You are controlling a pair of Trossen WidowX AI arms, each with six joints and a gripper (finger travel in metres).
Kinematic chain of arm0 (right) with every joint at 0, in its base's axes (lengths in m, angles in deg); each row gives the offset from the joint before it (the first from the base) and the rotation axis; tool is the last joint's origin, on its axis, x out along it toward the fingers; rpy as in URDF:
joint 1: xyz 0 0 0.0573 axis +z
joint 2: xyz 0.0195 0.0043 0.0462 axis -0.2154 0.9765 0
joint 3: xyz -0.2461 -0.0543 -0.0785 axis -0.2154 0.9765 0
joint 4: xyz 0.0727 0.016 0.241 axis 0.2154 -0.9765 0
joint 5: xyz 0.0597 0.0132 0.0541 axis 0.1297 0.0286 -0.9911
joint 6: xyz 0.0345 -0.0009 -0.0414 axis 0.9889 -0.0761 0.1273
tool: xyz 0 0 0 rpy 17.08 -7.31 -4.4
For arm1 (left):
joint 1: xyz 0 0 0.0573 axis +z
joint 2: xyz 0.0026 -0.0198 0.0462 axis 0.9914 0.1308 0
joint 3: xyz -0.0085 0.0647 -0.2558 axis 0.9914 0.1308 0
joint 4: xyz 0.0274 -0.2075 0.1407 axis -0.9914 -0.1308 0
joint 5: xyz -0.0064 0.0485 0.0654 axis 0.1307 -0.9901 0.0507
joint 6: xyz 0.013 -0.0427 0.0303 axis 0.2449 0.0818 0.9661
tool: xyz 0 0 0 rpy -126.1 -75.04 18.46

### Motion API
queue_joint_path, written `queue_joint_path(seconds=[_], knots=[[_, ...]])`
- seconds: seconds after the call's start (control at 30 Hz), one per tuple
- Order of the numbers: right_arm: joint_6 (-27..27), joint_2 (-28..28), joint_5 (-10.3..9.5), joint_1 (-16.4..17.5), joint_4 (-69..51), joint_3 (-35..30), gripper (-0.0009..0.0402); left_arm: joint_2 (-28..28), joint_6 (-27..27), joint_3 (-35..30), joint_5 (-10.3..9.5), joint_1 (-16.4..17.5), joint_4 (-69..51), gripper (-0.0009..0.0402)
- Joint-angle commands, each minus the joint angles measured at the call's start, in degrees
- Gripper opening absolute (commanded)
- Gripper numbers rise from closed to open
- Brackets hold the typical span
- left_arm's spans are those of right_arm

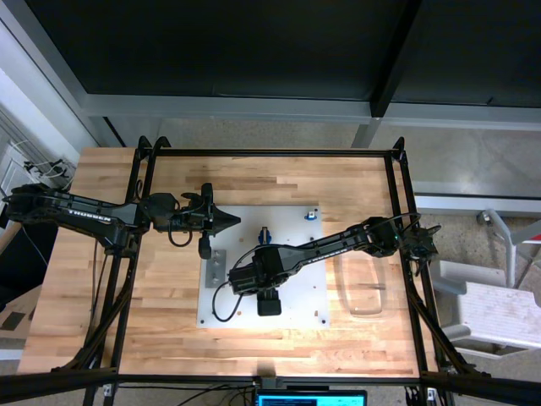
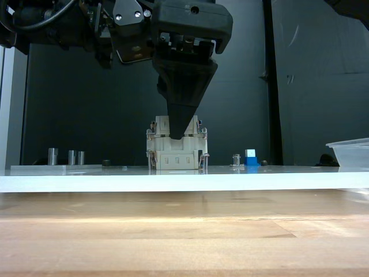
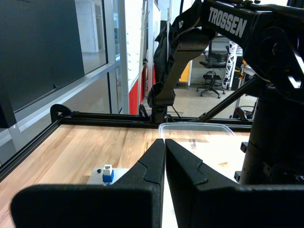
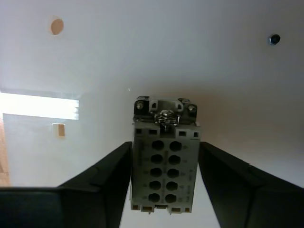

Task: Remove the HAN10-E connector and place it in the container

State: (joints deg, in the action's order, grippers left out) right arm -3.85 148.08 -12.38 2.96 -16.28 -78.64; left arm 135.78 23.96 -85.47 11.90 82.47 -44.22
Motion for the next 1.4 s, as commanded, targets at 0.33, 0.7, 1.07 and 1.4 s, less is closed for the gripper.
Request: queue_joint_path(seconds=[0.33, 0.7, 1.07, 1.4], knots=[[0.0, -1.18, 0.07, -0.15, -0.28, -0.02, 0.0057, 0.02, 0.02, -0.02, 0.02, 0.02, 0.02, 0.0], [0.0, -3.72, 0.2, -0.15, -1.55, -0.02, 0.0043, 0.02, 0.02, -0.02, 0.02, 0.02, 0.02, 0.0], [0.0, -6.58, 0.2, -0.13, -2.75, 0.09, 0.0051, 0.02, 0.02, -0.02, 0.02, 0.02, 0.02, 0.0], [1.11, -12.94, 0.2, -0.09, 0.26, 8.72, 0.005, 0.02, 0.02, -0.02, 0.02, 0.02, 0.02, 0.0]])
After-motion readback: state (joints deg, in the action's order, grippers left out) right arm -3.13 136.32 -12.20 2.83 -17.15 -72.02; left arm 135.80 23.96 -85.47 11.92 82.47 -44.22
